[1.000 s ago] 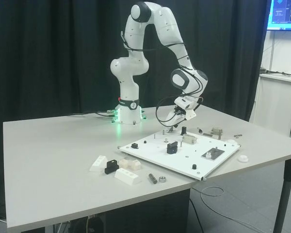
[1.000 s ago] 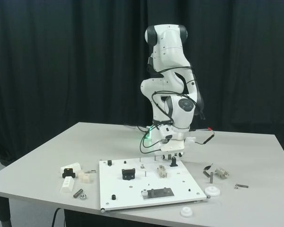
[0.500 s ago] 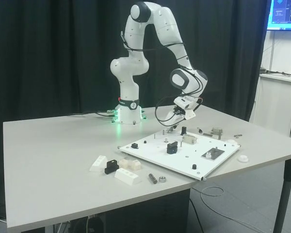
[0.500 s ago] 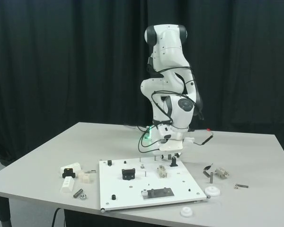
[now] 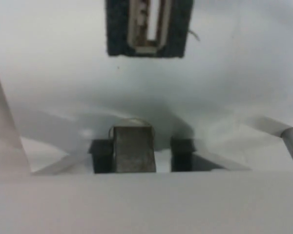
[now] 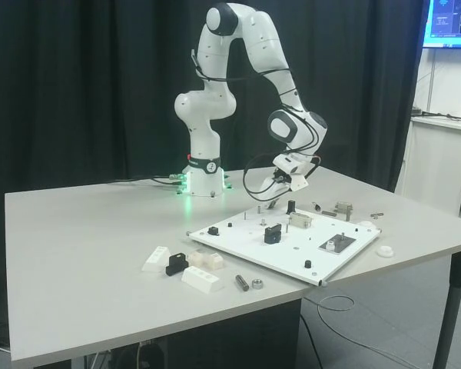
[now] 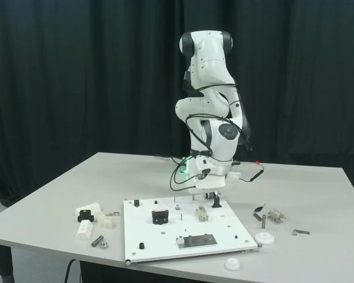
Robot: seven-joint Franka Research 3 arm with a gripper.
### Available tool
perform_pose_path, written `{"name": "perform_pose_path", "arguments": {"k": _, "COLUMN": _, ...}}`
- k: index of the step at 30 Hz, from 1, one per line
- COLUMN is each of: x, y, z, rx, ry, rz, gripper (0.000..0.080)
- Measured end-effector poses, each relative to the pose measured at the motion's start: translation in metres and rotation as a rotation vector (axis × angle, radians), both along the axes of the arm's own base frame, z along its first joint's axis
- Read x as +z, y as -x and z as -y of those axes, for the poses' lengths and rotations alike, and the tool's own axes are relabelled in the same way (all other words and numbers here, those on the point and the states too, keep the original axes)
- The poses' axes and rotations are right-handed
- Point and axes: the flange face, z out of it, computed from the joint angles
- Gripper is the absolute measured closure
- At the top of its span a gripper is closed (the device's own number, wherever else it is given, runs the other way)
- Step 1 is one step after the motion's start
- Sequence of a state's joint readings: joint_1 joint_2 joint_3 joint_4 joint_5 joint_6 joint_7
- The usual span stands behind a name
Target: Remove square peg 4.
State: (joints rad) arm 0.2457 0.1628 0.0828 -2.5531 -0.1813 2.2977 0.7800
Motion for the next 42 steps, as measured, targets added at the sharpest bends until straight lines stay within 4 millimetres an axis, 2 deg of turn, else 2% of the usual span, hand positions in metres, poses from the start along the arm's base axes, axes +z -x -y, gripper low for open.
{"name": "perform_pose_path", "arguments": {"k": 4, "x": -0.0004, "y": 0.0016, "z": -0.0036, "rx": 0.003, "ry": -0.003, "rz": -0.003, "gripper": 0.0508}}
{"name": "perform_pose_path", "arguments": {"k": 5, "x": -0.0004, "y": 0.0016, "z": -0.0035, "rx": 0.003, "ry": -0.003, "rz": -0.003, "gripper": 0.0647}}
{"name": "perform_pose_path", "arguments": {"k": 42, "x": 0.0038, "y": 0.0019, "z": -0.0037, "rx": 0.011, "ry": 0.006, "rz": -0.008, "gripper": 0.0647}}
